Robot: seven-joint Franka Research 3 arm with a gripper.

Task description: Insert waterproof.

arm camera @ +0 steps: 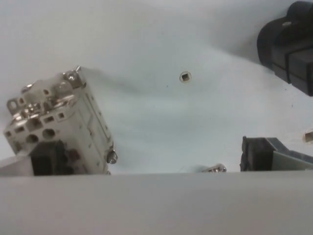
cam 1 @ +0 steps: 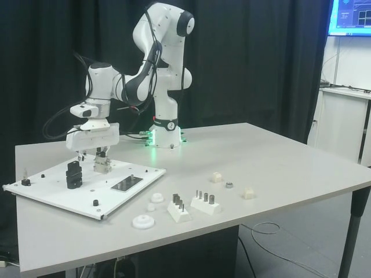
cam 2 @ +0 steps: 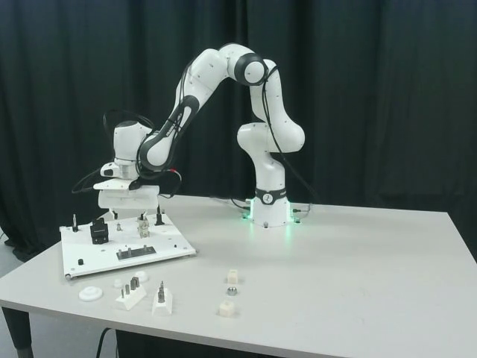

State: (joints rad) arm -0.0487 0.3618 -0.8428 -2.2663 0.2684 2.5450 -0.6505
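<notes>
The white arm point(cam 2: 223, 89) reaches out from its base, where a green light glows, and hangs its gripper point(cam 1: 99, 155) low over the white board point(cam 1: 52, 194) at the table's point(cam 1: 278, 168) end. The fingers are hidden behind the wrist housing in both room views and cut off in the wrist view, so I cannot tell whether they are parted or pressed together.

The waterproof connector point(arm camera: 56, 125) (a pale grey block with screw heads at its corners and round sockets in its face) stands on the board directly under the gripper; it shows in the first room view too point(cam 1: 103, 166). Whether the gripper touches it is not visible. A black block point(cam 1: 73, 175) stands just beside it on the board, and a dark flat plate point(cam 1: 127, 184) lies near the board's front edge.

Off the board, 2 white holders point(cam 1: 194, 207) with grey pins sit on the table, near a white gear point(cam 1: 141, 221) and several small white parts point(cam 1: 248, 193).
</notes>
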